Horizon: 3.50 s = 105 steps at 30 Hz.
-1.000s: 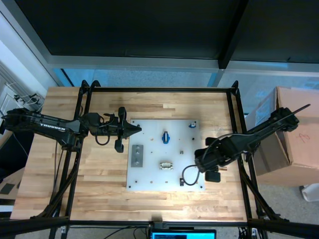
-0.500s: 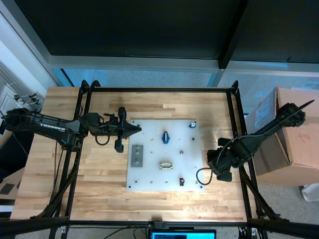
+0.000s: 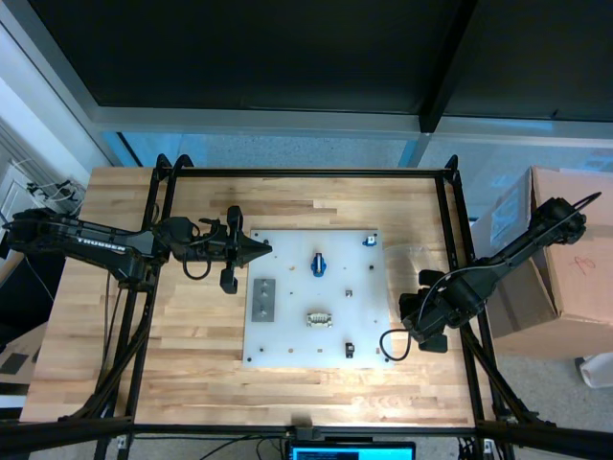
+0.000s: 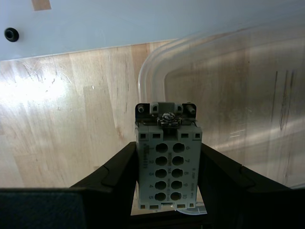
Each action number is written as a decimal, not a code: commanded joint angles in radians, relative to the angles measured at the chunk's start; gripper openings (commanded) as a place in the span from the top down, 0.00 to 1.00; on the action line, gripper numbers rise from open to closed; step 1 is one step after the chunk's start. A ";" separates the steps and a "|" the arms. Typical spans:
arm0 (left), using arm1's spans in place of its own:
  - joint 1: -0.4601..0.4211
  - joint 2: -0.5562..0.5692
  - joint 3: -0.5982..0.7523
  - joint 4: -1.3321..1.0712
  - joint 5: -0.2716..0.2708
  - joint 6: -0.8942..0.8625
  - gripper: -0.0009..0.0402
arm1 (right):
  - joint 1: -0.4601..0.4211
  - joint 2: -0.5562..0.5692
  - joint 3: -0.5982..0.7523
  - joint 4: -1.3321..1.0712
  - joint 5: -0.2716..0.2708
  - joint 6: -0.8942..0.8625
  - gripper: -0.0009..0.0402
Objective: Remove the HAN10E connector from the taskboard and place in the container
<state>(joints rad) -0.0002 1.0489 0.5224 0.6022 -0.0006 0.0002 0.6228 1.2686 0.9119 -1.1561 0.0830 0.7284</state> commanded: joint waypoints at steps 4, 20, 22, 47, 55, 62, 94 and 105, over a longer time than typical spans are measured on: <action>0.000 0.000 0.000 0.000 0.000 0.000 0.98 | 0.002 0.001 -0.003 0.011 -0.001 0.000 0.90; 0.000 0.000 0.000 0.000 0.000 0.000 0.98 | 0.006 0.001 -0.010 0.020 0.000 0.008 0.44; 0.000 0.000 0.000 0.000 0.000 0.000 0.98 | 0.006 0.001 -0.010 0.020 0.000 0.008 0.39; 0.000 0.000 0.000 0.000 0.000 0.000 0.98 | 0.006 0.001 -0.010 0.022 0.003 0.008 0.25; 0.000 0.000 0.000 0.000 0.000 0.000 0.98 | 0.006 0.001 -0.010 0.022 0.003 0.008 0.25; 0.000 0.000 0.000 0.000 0.000 0.000 0.98 | 0.006 0.001 -0.010 0.025 0.003 0.008 0.28; 0.000 0.000 0.000 0.000 0.000 0.000 0.98 | -0.435 0.001 -0.004 0.693 0.004 -0.517 0.98; 0.000 0.000 0.000 0.000 0.000 0.000 0.98 | -0.571 0.001 -0.068 1.243 -0.087 -0.668 0.98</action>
<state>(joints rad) -0.0002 1.0489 0.5224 0.6022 -0.0002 -0.0002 0.0669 1.2694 0.8616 0.0120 0.0120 0.0608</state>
